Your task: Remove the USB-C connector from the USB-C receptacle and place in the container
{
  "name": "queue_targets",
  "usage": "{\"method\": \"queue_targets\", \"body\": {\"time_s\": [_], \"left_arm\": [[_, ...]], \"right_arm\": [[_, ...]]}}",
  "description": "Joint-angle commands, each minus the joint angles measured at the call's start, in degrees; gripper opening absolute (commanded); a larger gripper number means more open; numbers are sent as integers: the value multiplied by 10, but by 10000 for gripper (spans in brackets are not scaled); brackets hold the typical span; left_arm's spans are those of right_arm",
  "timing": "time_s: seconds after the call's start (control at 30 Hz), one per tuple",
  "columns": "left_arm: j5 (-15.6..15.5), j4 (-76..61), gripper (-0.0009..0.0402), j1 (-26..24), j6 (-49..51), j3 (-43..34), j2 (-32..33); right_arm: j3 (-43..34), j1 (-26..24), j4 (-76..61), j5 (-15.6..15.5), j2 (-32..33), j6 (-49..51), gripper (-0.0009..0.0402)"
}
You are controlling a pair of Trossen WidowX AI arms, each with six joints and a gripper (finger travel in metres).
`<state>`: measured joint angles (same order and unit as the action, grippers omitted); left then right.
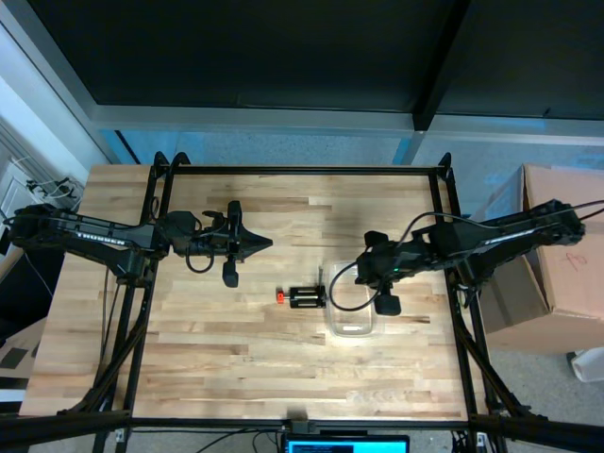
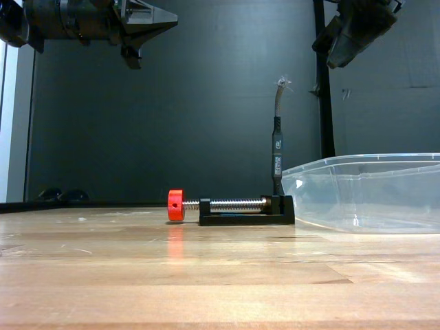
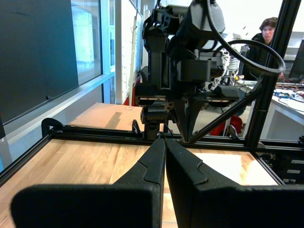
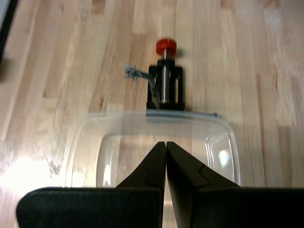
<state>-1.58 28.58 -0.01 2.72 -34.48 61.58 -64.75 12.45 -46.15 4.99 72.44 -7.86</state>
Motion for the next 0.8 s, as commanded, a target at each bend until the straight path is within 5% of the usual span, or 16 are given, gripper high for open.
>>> {"method": "queue_targets", "body": {"time_s": [0.03, 0.47, 0.8], "left_arm": [[0, 0, 0, 0, 0, 0, 0], [0, 0, 0, 0, 0, 0, 0], [0, 0, 0, 0, 0, 0, 0]], "right_arm": [[-33, 0, -27, 0, 39, -2, 9], [-70, 1, -2, 6, 151, -12, 177], [-72, 2, 6, 15, 190, -22, 195]]}}
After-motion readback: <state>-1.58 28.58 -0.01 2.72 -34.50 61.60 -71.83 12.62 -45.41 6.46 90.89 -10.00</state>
